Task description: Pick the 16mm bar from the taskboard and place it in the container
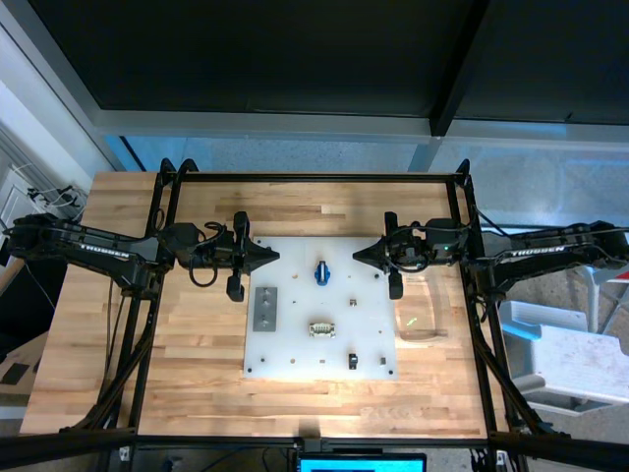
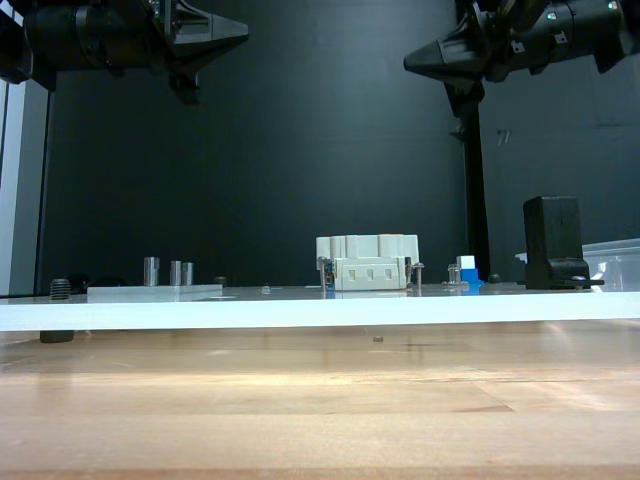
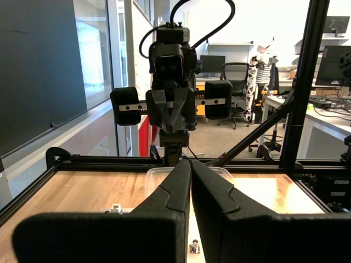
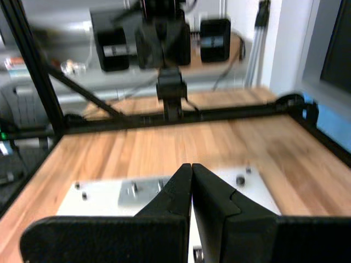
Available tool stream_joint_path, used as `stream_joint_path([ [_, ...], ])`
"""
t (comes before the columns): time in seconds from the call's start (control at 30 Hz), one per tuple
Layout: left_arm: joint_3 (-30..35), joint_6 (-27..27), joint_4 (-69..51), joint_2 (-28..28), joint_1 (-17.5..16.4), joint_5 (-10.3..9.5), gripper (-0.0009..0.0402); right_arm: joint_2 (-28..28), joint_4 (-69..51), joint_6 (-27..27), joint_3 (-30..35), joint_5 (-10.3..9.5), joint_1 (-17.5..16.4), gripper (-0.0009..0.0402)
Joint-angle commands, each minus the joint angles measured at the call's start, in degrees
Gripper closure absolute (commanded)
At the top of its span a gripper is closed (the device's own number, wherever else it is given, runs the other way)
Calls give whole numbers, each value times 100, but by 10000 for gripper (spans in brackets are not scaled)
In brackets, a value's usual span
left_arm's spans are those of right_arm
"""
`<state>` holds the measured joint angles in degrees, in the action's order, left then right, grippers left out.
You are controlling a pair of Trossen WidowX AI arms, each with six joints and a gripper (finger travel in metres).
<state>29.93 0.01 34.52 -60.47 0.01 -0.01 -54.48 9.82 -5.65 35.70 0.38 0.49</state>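
Note:
The white taskboard (image 1: pixel 295 354) lies mid-table with a grey block (image 1: pixel 265 307), a blue knob (image 1: pixel 321 272) and a metal connector (image 1: pixel 320 328) on it. Short metal pegs (image 2: pixel 150 271) stand on the grey block; I cannot tell which piece is the 16mm bar. The clear container (image 1: pixel 421 313) sits just right of the board. My left gripper (image 1: pixel 276 256) hovers shut and empty over the board's far left corner. Facing it, my right gripper (image 1: pixel 356 258) hangs shut and empty over the far right part. Both are high above the board, as the low view shows with the left gripper (image 2: pixel 240 35) and right gripper (image 2: pixel 410 62).
A black upright part (image 1: pixel 353 360) stands near the board's front edge, tall in the low view as the black part (image 2: pixel 555 245). A black frame (image 1: pixel 314 178) runs around the table. Bare wood (image 1: pixel 187 364) lies left of and in front of the board.

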Motion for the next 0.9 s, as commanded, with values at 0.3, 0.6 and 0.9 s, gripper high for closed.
stream_joint_path([
  [0.3, 2, 0, 2, -2, 0, 0, 393, -531, -2610, -9, 1110, 7, -13, 393],
  [0.6, 2, 0, 2, -2, 0, 0, 393, -1276, -4240, -7, 2011, 4, -33, 393],
  [0.9, 2, 0, 2, -2, -2, 0, 393, -1853, -5462, -11, 2682, 0, -74, 393],
])
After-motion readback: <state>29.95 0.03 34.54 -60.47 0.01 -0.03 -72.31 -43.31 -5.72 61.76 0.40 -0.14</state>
